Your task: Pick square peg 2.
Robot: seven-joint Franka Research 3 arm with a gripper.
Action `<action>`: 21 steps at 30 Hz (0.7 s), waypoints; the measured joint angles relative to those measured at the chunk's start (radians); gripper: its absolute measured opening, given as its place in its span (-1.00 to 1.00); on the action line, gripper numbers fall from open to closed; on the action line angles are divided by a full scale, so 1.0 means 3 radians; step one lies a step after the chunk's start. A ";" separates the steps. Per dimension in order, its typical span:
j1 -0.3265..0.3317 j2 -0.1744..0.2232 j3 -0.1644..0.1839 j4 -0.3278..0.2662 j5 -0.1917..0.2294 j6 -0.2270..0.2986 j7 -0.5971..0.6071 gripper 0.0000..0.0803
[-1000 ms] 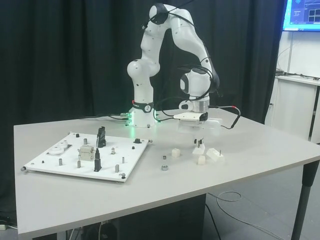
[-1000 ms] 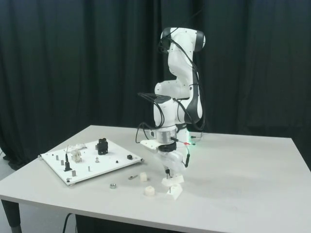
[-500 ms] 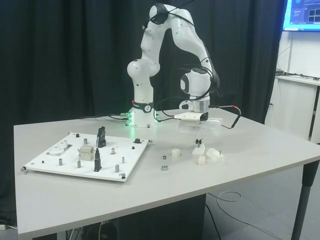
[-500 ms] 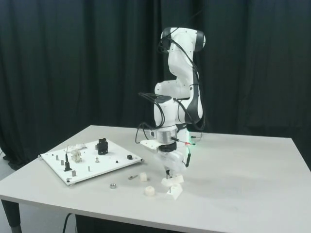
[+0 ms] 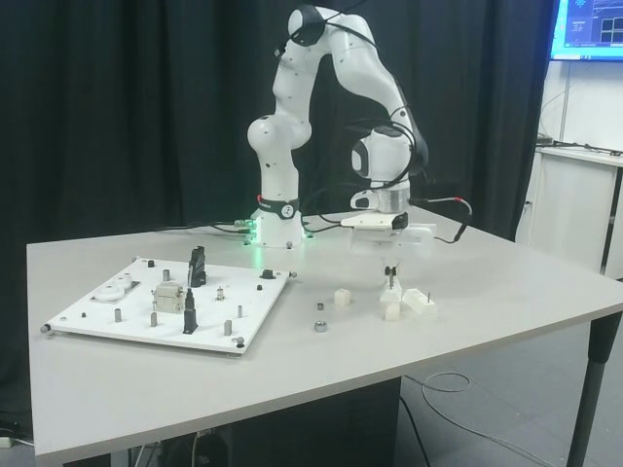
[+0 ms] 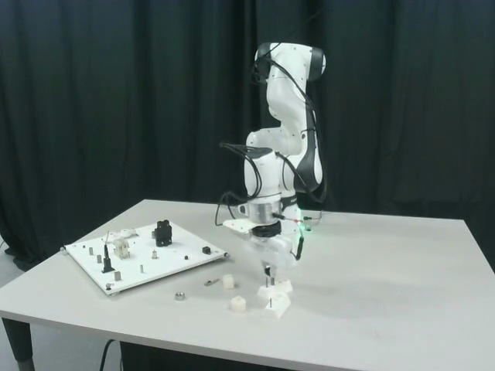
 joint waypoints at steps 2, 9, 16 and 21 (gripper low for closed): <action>0.0000 -0.0028 -0.0009 0.0000 -0.0014 -0.0010 0.0000 -0.82; -0.0001 -0.0129 -0.0052 0.0001 -0.0119 -0.0086 0.0000 -0.82; -0.0001 -0.0225 -0.0096 0.0015 -0.0236 -0.0202 0.0005 -0.82; -0.0002 -0.0281 -0.0119 0.0034 -0.0286 -0.0266 0.0008 -0.82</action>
